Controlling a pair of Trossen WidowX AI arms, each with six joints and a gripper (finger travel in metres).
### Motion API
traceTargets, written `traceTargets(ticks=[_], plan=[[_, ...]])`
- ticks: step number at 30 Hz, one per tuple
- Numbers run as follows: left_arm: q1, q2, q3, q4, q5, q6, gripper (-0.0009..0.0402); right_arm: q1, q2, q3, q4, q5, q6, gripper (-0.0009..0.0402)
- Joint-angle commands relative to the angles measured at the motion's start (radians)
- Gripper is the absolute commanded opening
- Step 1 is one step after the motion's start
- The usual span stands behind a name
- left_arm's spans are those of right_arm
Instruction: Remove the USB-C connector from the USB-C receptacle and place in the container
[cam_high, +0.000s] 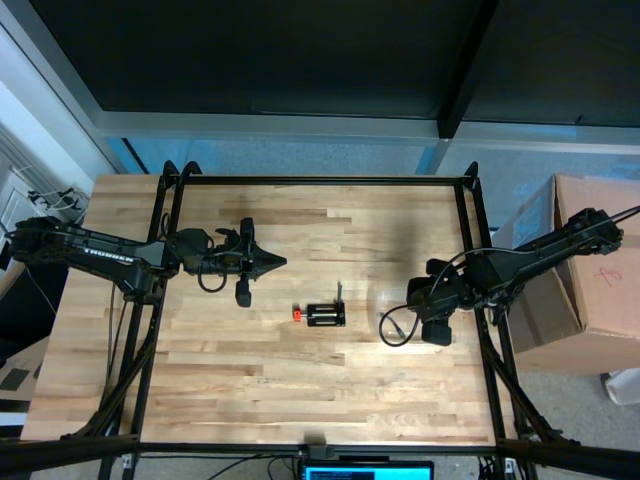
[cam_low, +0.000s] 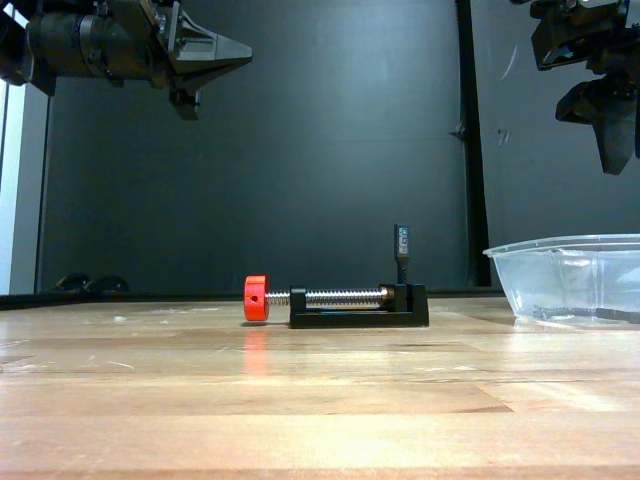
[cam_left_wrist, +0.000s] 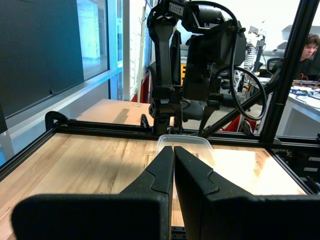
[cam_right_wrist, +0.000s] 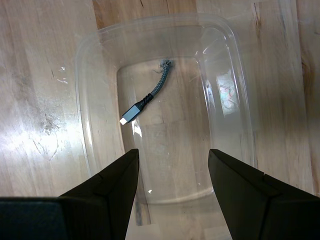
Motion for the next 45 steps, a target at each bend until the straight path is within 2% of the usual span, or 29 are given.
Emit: traceTargets(ticks=[1,4,7,17,19,23,28,34,36,45], plan=[[0.0,0.0,0.0,0.0,0.0,0.0,0.0,-0.004,0.0,0.003,0.034,0.002,-0.024,0.0192],[0.0,0.0,0.0,0.0,0.0,0.0,0.0,-0.047,-0.008,0.011,0.133,0.029,-0.111,0.0187],[0.0,0.0,0.0,0.0,0.0,0.0,0.0,-0.11,-0.011,0.018,0.242,0.03,-0.218,0.0163],[0.0,0.0,0.0,0.001,0.0,0.0,0.0,-0.278,-0.06,-0.003,0.65,0.018,-0.5,0.002],[0.0,0.0,0.0,0.0,0.0,0.0,0.0,-0.318,-0.082,-0.038,0.753,-0.01,-0.537,-0.0004],[0.0,0.0,0.0,0.0,0.0,0.0,0.0,-0.412,-0.13,-0.138,0.971,-0.142,-0.545,-0.0001],[0.0,0.0,0.0,0.0,0.0,0.0,0.0,-0.467,-0.167,-0.248,1.178,-0.21,-0.552,0.0],[0.0,0.0,0.0,0.001,0.0,0.0,0.0,-0.469,-0.212,-0.361,1.376,-0.206,-0.529,-0.0001],[0.0,0.0,0.0,0.0,0.0,0.0,0.0,-0.468,-0.227,-0.394,1.43,-0.18,-0.518,-0.0001],[0.0,0.0,0.0,0.0,0.0,0.0,0.0,-0.462,-0.254,-0.5,1.59,-0.193,-0.495,-0.0001]])
